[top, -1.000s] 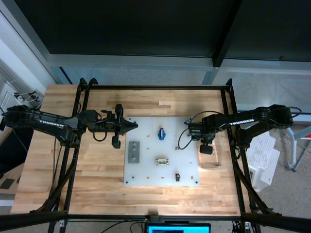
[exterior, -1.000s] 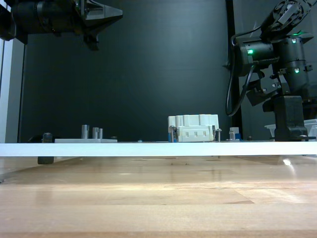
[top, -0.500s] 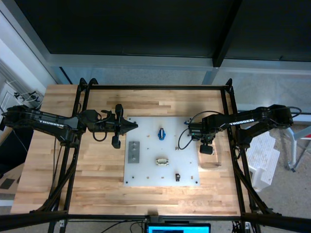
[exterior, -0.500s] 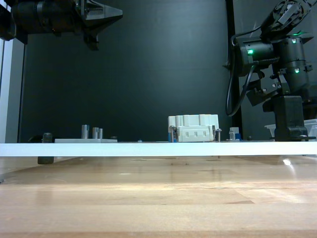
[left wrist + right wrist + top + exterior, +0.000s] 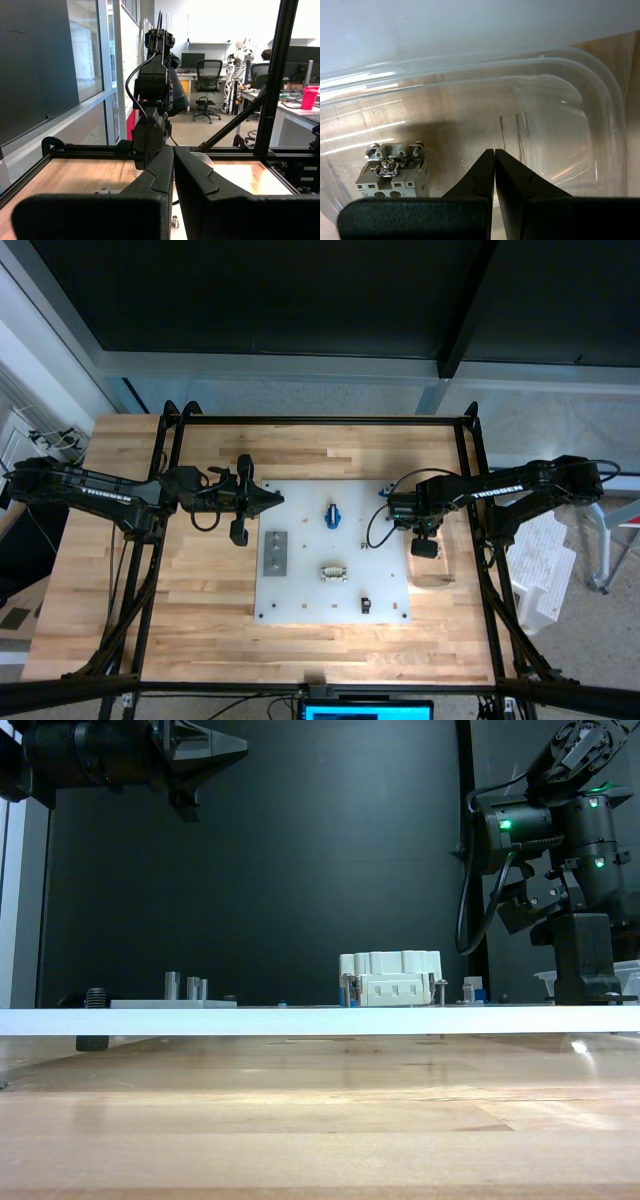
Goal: Pick the HAN10E connector and install on the hub
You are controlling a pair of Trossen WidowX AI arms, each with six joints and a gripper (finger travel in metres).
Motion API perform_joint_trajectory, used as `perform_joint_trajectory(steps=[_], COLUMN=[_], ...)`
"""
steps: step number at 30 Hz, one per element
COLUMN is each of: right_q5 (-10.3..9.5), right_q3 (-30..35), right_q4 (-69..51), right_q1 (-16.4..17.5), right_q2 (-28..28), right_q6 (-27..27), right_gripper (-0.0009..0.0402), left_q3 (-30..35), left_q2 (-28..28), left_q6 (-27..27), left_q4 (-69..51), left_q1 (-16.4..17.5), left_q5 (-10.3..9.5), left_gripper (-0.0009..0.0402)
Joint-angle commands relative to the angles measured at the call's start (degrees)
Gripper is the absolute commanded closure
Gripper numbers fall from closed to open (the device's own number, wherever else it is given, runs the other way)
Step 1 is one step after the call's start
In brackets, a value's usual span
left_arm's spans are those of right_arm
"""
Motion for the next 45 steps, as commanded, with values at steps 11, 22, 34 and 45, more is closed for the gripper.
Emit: perform_joint_trajectory(steps=[11,22,34,45], right_q5=[-0.02,-0.02,0.0,0.0], right_q3=[0.8,1.5,3.2,4.2], right_q4=[-0.6,-3.1,-6.7,-10.1], right_q1=[0.1,0.5,3.9,12.9], right_q2=[-2.2,-9.5,-16.5,-18.6], right_q6=[-0.1,0.3,2.5,8.8], right_gripper=[0.0393,0.0393,0.0393,0.0393], left_q3=[0.0,0.0,0.0,0.0], left_q2=[0.0,0.0,0.0,0.0], left_q6=[0.0,0.0,0.0,0.0], left_q4=[0.0,0.0,0.0,0.0], left_q1=[0.0,0.0,0.0,0.0], left_q5=[0.0,0.0,0.0,0.0], left_gripper=[0.0393,0.0393,0.0393,0.0393])
